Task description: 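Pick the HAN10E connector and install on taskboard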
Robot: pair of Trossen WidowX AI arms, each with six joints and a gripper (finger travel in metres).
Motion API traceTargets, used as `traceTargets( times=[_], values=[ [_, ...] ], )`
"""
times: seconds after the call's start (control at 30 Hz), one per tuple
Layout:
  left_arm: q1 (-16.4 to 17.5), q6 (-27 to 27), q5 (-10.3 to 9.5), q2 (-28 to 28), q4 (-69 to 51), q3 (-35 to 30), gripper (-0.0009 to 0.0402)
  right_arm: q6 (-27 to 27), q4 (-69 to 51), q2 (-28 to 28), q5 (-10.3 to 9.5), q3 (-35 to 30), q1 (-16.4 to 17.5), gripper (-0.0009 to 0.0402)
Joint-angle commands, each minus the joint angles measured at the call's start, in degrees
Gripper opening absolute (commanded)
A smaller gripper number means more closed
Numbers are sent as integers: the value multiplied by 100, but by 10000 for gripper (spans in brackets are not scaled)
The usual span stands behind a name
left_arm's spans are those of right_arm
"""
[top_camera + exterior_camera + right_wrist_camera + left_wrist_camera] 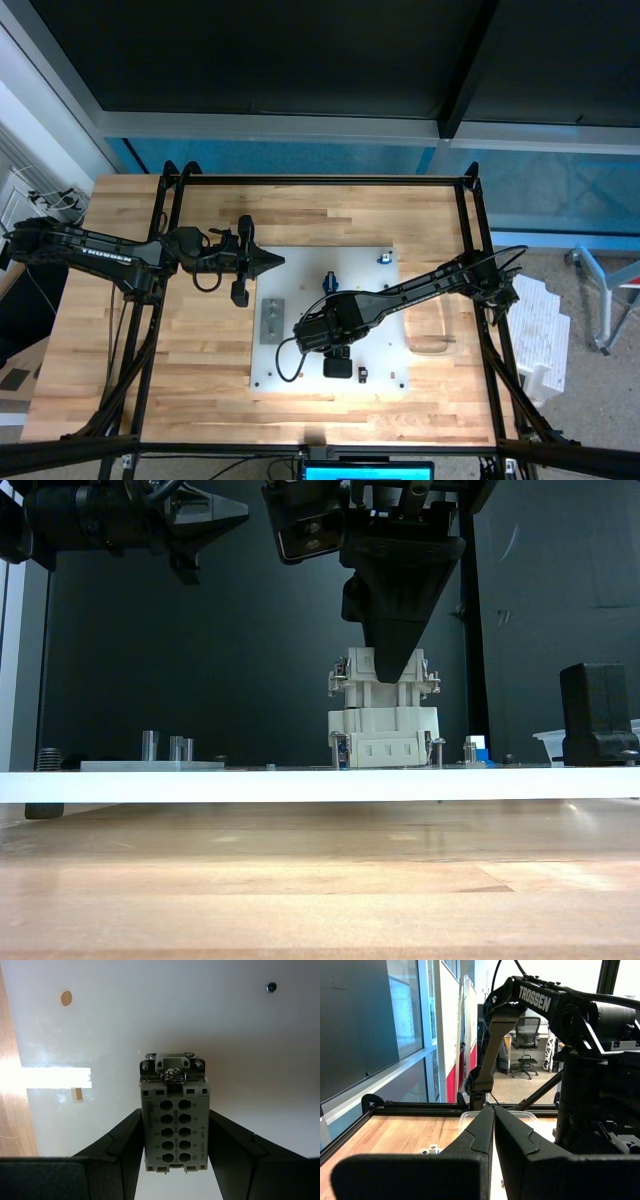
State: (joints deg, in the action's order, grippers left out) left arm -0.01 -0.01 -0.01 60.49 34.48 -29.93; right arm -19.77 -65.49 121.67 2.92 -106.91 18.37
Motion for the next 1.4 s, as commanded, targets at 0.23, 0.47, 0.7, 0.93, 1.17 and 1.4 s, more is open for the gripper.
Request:
traceTargets(
  times=[0.23,0.47,0.7,0.93,1.17,1.4],
  values=[
    [2,0,0,0,0,-2,1,120,52,70,-55,-4,-15,4],
    [0,0,0,0,2,-2,1,122,50,70,-101,28,-39,4],
    [0,0,0,0,2,-2,1,120,238,70,-98,275,-55,4],
    [0,0,0,0,2,-2,1,79,479,70,-98,442,-66,4],
    [0,0,0,0,0,-2,1,94,476,70,-98,459,-76,4],
    [0,0,0,0,2,-2,1,76,463,68,-101,459,-76,4]
  ],
)
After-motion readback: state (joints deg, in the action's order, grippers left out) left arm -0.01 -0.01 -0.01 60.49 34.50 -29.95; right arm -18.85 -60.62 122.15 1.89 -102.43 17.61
